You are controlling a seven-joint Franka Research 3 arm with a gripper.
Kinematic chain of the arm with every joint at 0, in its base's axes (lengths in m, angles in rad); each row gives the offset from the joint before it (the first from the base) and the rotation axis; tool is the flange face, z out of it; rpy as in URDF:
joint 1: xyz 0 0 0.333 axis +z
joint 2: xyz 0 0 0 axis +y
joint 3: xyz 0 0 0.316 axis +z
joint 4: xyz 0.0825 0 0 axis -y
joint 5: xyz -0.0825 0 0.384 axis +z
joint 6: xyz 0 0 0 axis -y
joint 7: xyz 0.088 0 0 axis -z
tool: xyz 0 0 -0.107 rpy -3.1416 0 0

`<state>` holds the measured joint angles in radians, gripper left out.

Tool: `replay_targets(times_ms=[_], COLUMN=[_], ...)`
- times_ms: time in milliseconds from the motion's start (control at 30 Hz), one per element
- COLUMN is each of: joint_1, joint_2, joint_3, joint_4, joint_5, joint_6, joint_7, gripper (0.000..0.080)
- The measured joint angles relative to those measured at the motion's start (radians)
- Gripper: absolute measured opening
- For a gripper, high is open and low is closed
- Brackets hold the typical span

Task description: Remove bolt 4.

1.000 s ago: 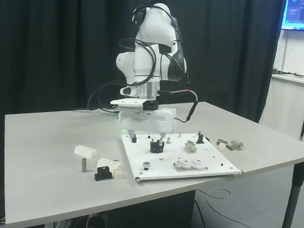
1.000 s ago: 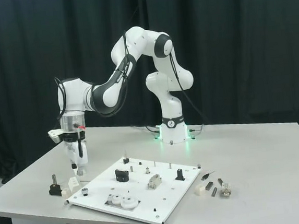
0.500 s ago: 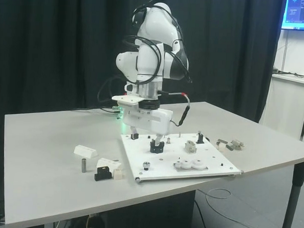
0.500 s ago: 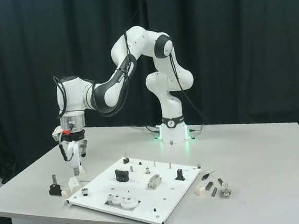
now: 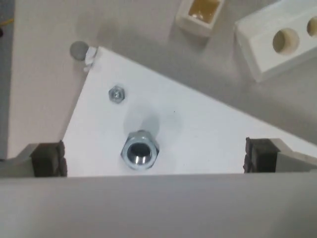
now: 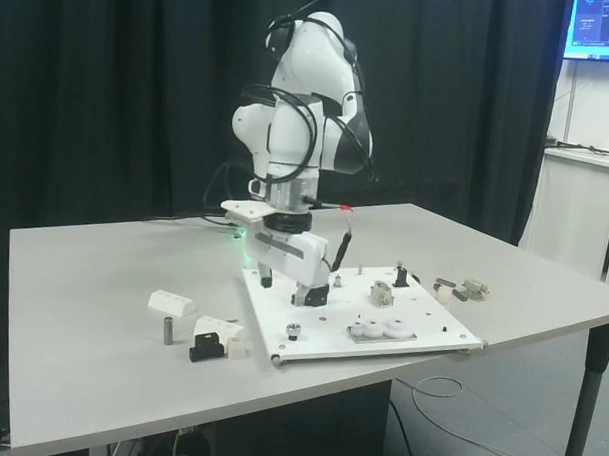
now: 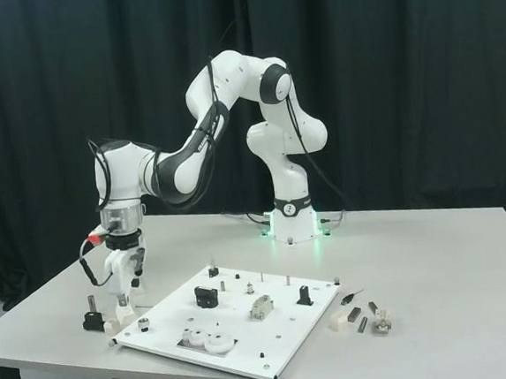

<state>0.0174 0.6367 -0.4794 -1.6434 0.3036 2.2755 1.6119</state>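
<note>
White board corner (image 5: 163, 129) fills the wrist view, carrying bolt 4 (image 5: 139, 150), upright, socket head up, close to that corner. Gripper (image 5: 153, 157) spread wide, black pads (image 5: 48, 159) well apart on either side of the bolt, touching nothing; aligned so, probably, to descend and close around the head. Small nut (image 5: 116, 93) beside the bolt, nearer the corner. Off the board, on grey table (image 5: 39, 74): a white block with round holes (image 5: 275, 39) and a small open-topped white cube (image 5: 200, 14).

First room view: gripper (image 6: 304, 288) low over the board's near corner, bolt (image 6: 294, 333) just below and beside it. Black bracket (image 6: 206, 346) and upright pin (image 6: 167, 330) left of the board, clear of the approach.

Second room view: arm stretched out from its base, wrist above the bolt (image 7: 143, 323); fingers hard to make out here. Nut sits near enough to be nudged; otherwise nothing blocks a straight descent.
</note>
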Motion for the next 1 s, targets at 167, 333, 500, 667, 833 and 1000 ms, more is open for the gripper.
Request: replay_targets(times_ms=[167,333,500,667,833,1000], joint_1=[0.000,0.000,0.000,0.000,0.000,-0.001], joint_2=[0.019,0.034,0.050,0.069,0.085,0.095], joint_3=[0.006,0.014,0.020,0.021,0.022,0.026], joint_4=[0.001,0.007,0.013,0.024,0.032,0.034], joint_5=[0.006,0.011,0.020,0.030,0.034,0.035], joint_6=[0.014,0.019,0.026,0.029,0.030,0.034], joint_7=[0.017,0.025,0.025,0.025,0.025,0.025], gripper=[0.0800,0.0800,0.0800,0.0800,0.0800,0.0800])
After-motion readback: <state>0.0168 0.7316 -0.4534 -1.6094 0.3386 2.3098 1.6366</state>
